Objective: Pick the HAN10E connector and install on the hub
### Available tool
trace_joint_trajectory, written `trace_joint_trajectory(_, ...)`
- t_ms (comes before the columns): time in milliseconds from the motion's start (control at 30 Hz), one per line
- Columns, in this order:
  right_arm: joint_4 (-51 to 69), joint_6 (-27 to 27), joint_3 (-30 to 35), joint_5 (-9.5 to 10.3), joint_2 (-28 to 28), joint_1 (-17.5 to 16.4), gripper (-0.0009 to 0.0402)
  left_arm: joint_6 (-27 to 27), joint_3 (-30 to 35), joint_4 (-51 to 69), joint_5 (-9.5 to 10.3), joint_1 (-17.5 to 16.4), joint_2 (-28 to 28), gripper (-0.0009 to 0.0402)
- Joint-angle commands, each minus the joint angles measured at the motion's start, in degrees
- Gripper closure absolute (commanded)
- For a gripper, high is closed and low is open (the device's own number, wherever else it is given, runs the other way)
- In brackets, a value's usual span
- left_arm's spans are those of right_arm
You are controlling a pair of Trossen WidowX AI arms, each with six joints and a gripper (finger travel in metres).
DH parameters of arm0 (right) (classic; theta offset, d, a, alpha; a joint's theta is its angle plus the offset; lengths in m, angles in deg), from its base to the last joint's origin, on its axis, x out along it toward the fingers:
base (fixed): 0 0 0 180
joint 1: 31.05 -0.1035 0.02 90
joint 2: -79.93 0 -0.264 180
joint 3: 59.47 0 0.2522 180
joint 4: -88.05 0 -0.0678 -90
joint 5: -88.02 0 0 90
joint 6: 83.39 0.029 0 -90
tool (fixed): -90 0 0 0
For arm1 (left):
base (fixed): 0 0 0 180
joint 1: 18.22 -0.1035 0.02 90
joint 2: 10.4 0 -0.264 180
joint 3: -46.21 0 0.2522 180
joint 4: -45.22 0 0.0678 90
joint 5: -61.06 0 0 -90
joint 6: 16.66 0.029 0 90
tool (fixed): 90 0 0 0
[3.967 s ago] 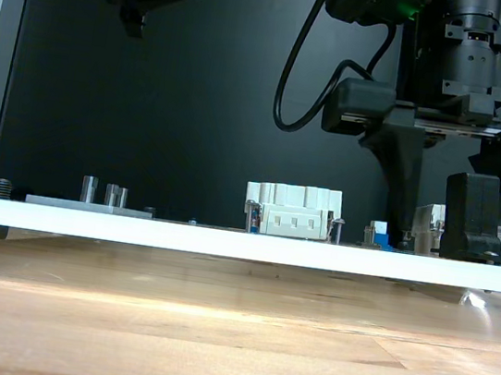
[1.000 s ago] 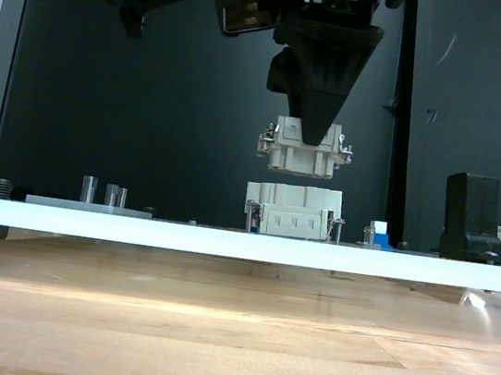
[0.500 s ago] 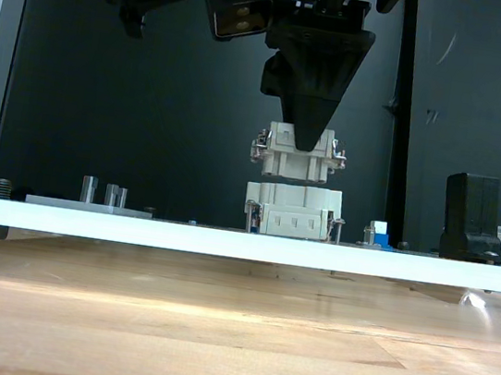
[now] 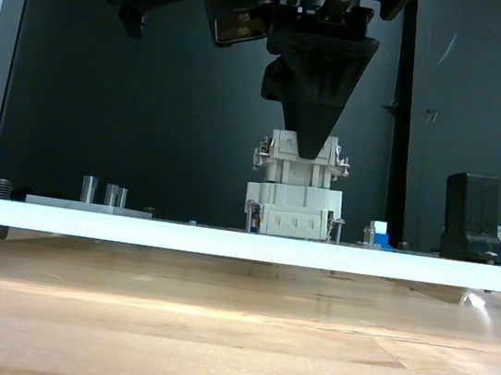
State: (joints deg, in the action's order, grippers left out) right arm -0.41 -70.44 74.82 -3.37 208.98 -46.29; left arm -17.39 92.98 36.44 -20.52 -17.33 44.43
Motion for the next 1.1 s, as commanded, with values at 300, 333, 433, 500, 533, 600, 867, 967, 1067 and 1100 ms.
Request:
trace_joint_trajectory(300, -0.57, 0.0, -0.13, -0.07, 0.5, -0.02, 0.0342, 0.0, 0.02, -0.02, -0.02, -0.02, 0.02, 0.0392)
trace_joint_trajectory(333, -0.55, 0.0, -0.13, -0.02, 0.72, 0.0, 0.0342, 0.0, 0.02, 0.0, -0.02, -0.02, 0.02, 0.0392)
trace_joint_trajectory(433, -0.7, 0.0, -0.13, 0.0, 1.03, -0.02, 0.0342, 0.0, 0.02, 0.02, -0.02, -0.02, 0.02, 0.0392)
trace_joint_trajectory(500, -0.74, 0.0, -0.13, -0.02, 1.11, -0.02, 0.0342, 0.0, 0.02, 0.0, -0.02, -0.02, 0.02, 0.0392)
trace_joint_trajectory(533, -0.83, 0.0, -0.13, -0.02, 1.11, 0.0, 0.0342, 0.0, 0.02, -0.02, -0.02, -0.02, 0.02, 0.0392)
trace_joint_trajectory(600, -0.92, -0.02, -0.13, -0.02, 1.11, -0.02, 0.0342, 0.0, 0.02, -0.02, -0.02, -0.02, 0.02, 0.0392)
trace_joint_trajectory(867, -3.39, -0.42, -1.62, -0.04, 1.7, 0.0, 0.0342, 0.0, 0.02, 0.0, -0.02, -0.02, 0.02, 0.0392)
trace_joint_trajectory(967, -5.38, -0.28, -3.45, -0.02, 1.68, 0.0, 0.0342, 0.0, 0.02, -0.02, -0.02, -0.02, 0.02, 0.0392)
trace_joint_trajectory(1067, -5.53, -0.2, -4.31, -0.04, 1.68, -0.02, 0.0342, 0.0, 0.02, 0.0, -0.02, -0.02, 0.02, 0.0392)
trace_joint_trajectory(1100, -5.6, -0.2, -4.35, -0.04, 1.68, 0.0, 0.0342, 0.0, 0.02, 0.0, -0.02, -0.02, 0.02, 0.0392)
